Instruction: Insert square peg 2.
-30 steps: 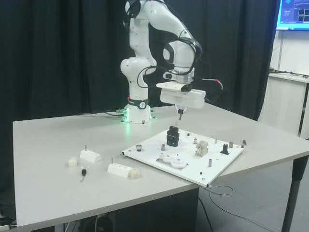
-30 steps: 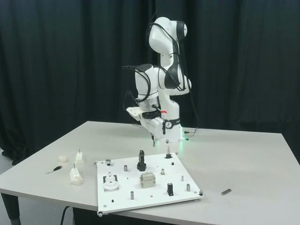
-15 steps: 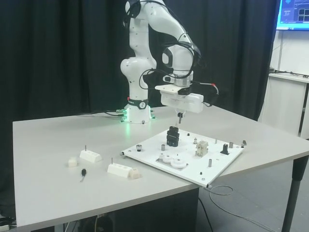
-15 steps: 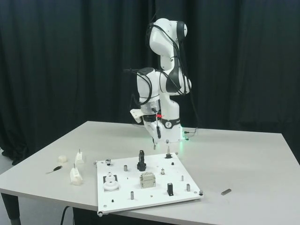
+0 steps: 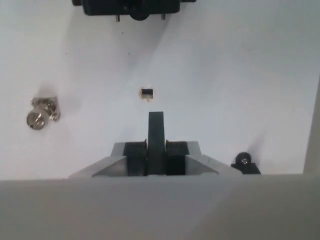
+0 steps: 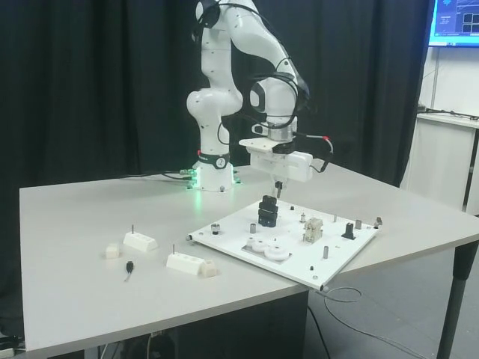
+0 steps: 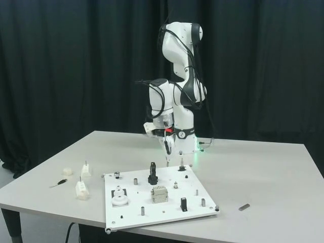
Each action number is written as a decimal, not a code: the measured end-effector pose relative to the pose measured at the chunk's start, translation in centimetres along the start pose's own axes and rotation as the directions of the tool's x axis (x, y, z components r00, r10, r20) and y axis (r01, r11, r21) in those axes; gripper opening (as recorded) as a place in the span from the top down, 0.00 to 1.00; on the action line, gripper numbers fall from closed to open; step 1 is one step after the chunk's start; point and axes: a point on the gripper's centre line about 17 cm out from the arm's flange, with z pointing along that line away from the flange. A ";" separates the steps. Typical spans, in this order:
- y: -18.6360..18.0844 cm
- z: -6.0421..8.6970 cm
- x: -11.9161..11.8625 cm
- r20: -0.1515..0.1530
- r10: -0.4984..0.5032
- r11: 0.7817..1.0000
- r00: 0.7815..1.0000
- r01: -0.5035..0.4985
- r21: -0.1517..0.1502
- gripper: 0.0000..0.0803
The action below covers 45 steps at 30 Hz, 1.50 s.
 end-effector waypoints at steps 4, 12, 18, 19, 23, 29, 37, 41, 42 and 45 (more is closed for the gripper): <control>0.0 0.8 0.1 0.003 0.002 1.000 1.000 -0.002 0.000 0.91; 0.1 2.5 -0.2 0.032 -0.015 1.000 0.999 0.015 -0.002 0.91; 0.2 3.4 -0.3 0.048 -0.013 1.000 0.999 0.013 -0.002 0.91; 0.2 3.6 -0.3 0.050 -0.012 1.000 0.999 0.012 -0.002 0.91; 0.3 3.9 -0.4 0.058 -0.003 1.000 0.998 0.004 -0.003 0.91; 0.4 4.3 -0.6 0.070 -0.004 1.000 0.998 0.004 -0.003 0.91; 0.5 4.8 -1.0 0.087 -0.018 1.000 0.996 0.018 -0.002 0.91; 0.5 4.9 -1.1 0.093 -0.024 1.000 0.995 0.024 0.000 0.91; 0.5 5.0 -1.1 0.094 -0.026 1.000 0.995 0.026 0.000 0.91; 0.6 5.1 -1.2 0.098 -0.032 0.999 0.995 0.032 0.001 0.91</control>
